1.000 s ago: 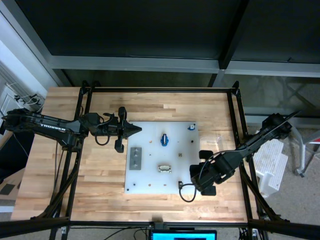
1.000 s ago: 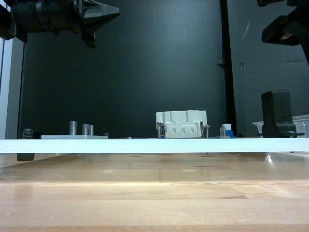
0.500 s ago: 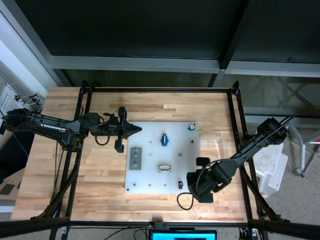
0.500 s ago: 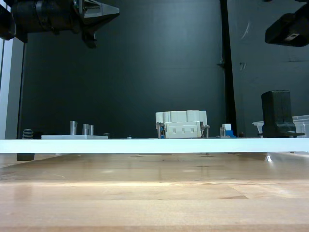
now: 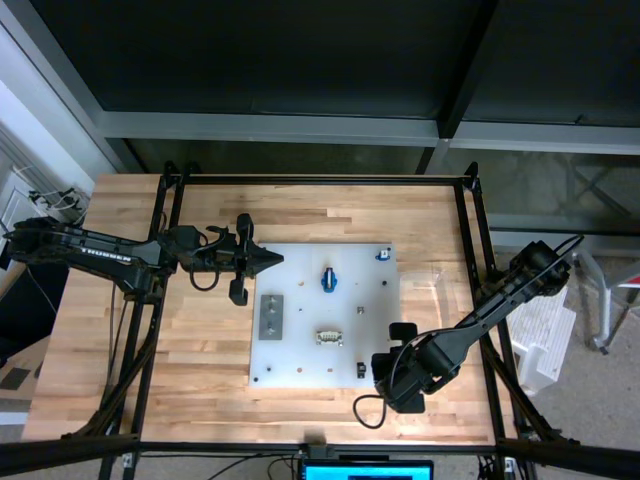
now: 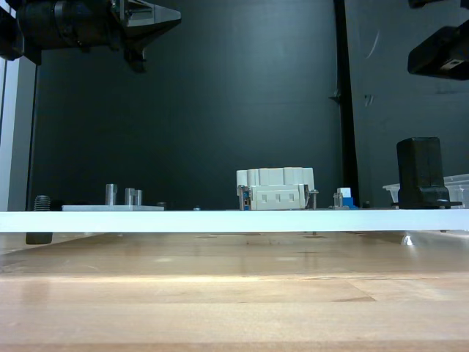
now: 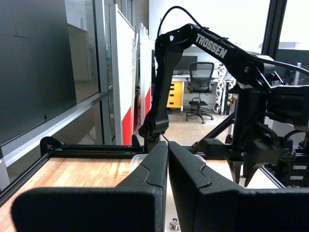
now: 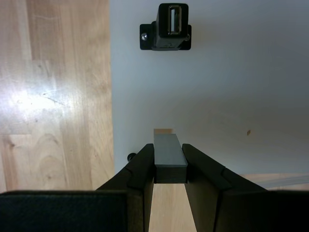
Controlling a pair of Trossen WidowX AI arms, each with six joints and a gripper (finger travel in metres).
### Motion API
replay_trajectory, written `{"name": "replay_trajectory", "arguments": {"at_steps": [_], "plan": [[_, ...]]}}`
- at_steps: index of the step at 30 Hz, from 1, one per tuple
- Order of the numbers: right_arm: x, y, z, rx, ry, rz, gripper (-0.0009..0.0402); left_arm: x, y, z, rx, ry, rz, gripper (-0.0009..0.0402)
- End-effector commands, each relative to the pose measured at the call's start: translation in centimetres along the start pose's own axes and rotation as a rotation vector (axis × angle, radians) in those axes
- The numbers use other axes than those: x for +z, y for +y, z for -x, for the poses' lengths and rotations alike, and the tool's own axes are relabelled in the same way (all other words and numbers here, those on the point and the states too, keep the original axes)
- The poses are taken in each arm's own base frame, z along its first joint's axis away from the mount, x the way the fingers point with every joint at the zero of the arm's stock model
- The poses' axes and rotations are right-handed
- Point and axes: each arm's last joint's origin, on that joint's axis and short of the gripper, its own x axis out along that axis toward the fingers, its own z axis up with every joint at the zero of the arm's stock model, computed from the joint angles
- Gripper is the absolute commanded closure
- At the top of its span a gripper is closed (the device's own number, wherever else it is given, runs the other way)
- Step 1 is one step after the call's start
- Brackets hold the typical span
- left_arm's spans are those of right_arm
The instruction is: Pick the 16mm bar and install on taskboard
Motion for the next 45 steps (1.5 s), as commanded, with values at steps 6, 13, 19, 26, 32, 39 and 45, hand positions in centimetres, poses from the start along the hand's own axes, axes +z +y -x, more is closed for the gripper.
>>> {"name": "replay_trajectory", "arguments": {"at_steps": [6,13,19,26,32,39,45], "plan": [[-0.29,0.01,-0.74,0.003,-0.004,0.002,0.0381,0.0,0.0,-0.01,0.0,0.0,0.0,0.0393],[-0.43,-0.07,-1.04,-0.001,-0.002,0.002,0.0381,0.0,0.0,-0.01,0.0,0.0,0.0,0.0393],[-0.42,-0.07,-1.04,-0.002,-0.003,0.001,0.0381,0.0,0.01,-0.01,0.0,0.0,0.0,0.0393],[-0.38,-0.04,-1.04,0.001,-0.007,-0.006,0.0381,0.0,0.0,-0.01,0.0,0.0,0.0,0.0393],[-0.36,-0.08,-1.04,-0.011,-0.016,-0.006,0.0381,0.0,0.0,-0.01,0.0,0.0,0.0,0.0393],[-0.38,-0.08,-1.06,-0.009,-0.013,-0.005,0.0381,0.0,0.01,-0.01,0.0,0.0,0.0,0.0393],[-0.5,-0.1,-1.21,-0.004,-0.004,-0.004,0.0381,0.0,0.0,-0.01,0.0,0.0,0.0,0.0393]]}}
